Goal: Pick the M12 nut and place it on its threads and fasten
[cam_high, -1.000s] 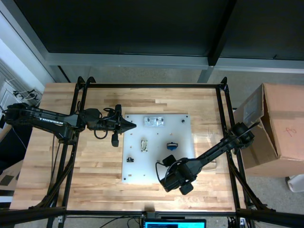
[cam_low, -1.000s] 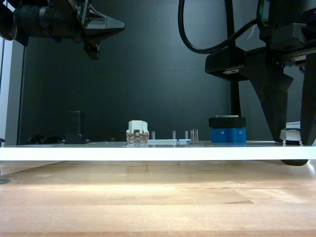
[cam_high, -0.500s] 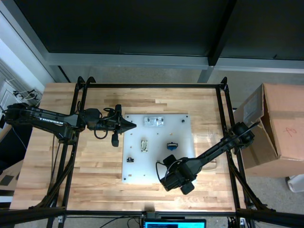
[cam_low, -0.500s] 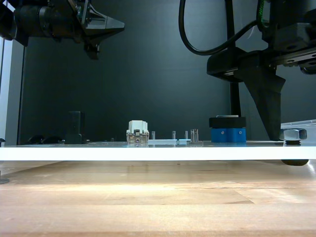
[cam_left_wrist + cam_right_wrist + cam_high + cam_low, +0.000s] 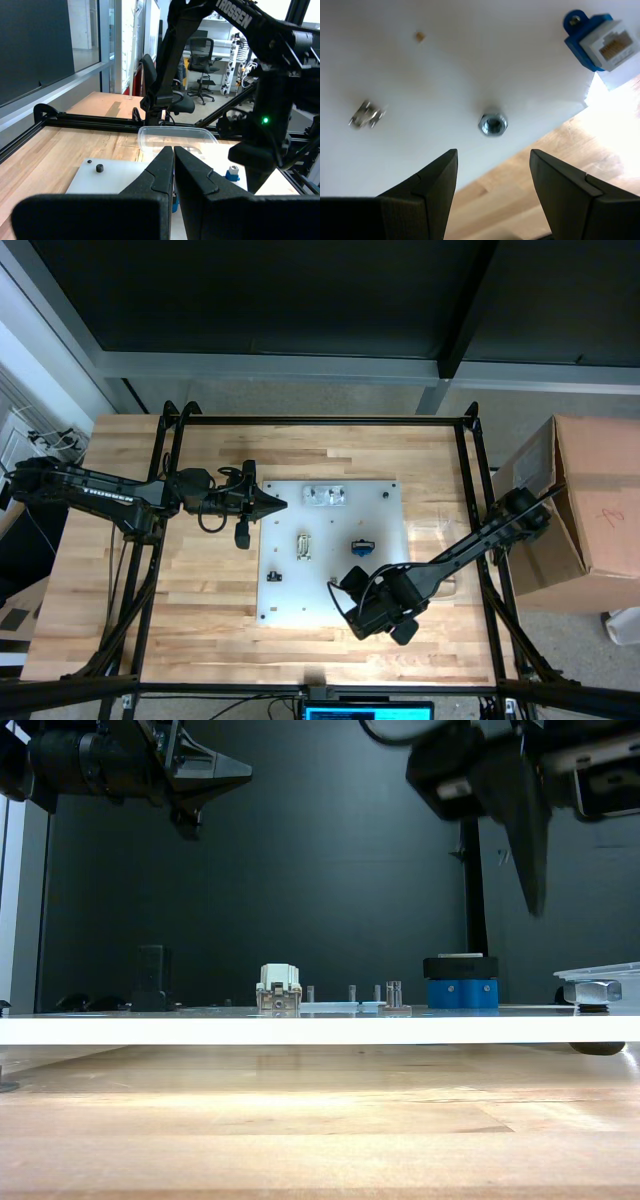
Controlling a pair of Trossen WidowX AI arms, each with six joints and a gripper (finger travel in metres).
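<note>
The small silver M12 nut [image 5: 493, 124] sits on its stud near the white board's [image 5: 290, 590] near right edge. In the low view the nut [image 5: 592, 991] stands free, with a sliver of black stud under it. My right gripper [image 5: 492, 153] is open and hangs well above the nut, its fingers [image 5: 530, 850] apart and touching nothing. In the high view the right gripper [image 5: 382, 612] covers the nut. My left gripper [image 5: 283, 504] is shut and empty, held high over the board's far left edge [image 5: 246, 767].
A clear tray [image 5: 175, 136] lies off the board's right side, behind the stud. A blue connector [image 5: 461, 986] and a white connector [image 5: 279, 990] stand mid-board. A small silver pin part [image 5: 365, 114] lies left of the nut. A cardboard box [image 5: 585, 510] stands beyond the table's right edge.
The right gripper's fingers spread away from the nut, then the gripper rose clear. The nut stayed on its stud. The left arm has not moved.
</note>
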